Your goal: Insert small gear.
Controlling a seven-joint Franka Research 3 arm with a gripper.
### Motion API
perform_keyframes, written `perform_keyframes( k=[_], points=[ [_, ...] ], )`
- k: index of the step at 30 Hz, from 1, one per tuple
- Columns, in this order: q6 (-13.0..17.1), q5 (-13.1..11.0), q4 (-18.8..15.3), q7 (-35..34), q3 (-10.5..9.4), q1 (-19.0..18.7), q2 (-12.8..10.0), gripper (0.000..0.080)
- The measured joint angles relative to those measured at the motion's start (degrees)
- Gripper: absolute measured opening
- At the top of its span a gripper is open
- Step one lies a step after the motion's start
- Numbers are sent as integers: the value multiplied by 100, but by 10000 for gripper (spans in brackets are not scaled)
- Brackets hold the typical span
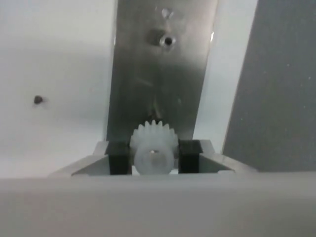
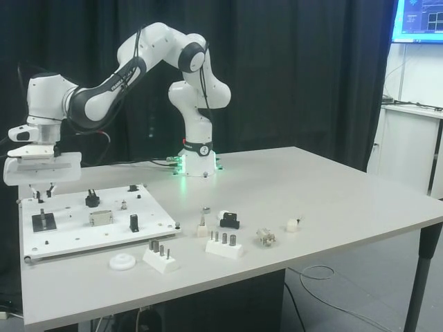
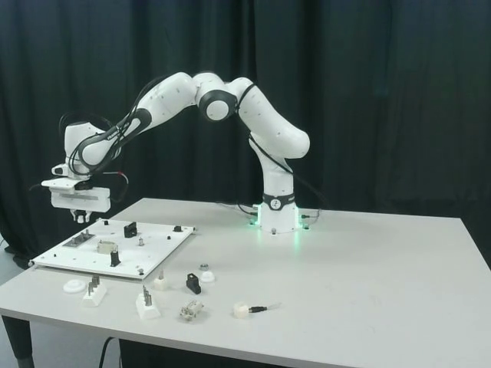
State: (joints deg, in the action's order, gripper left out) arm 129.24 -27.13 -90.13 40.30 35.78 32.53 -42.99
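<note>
Above the white board (image 2: 97, 228), gripper (image 1: 154, 157) pinching small gear (image 1: 153, 143), lower half hidden

Small white toothed gear (image 1: 153, 148), hub facing camera, pinched between black pads above metal plate (image 1: 160, 64)

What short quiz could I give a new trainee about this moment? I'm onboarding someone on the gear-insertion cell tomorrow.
1. True or false: the claw holds the small gear.
2. What lies directly below the gear in the wrist view? A) metal plate B) bare table C) a cable
3. Fill in: the larger gear lies on the table beside the white ____.

Key: 1 true; 2 A; 3 board.
</note>
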Motion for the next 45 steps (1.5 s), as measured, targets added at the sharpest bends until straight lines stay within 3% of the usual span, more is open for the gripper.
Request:
perform_keyframes(
  k=[19,45],
  points=[
    [-48,-13,2,229,-9,132,-167,201],
    [-39,-235,71,432,-41,292,-400,201]
  ],
)
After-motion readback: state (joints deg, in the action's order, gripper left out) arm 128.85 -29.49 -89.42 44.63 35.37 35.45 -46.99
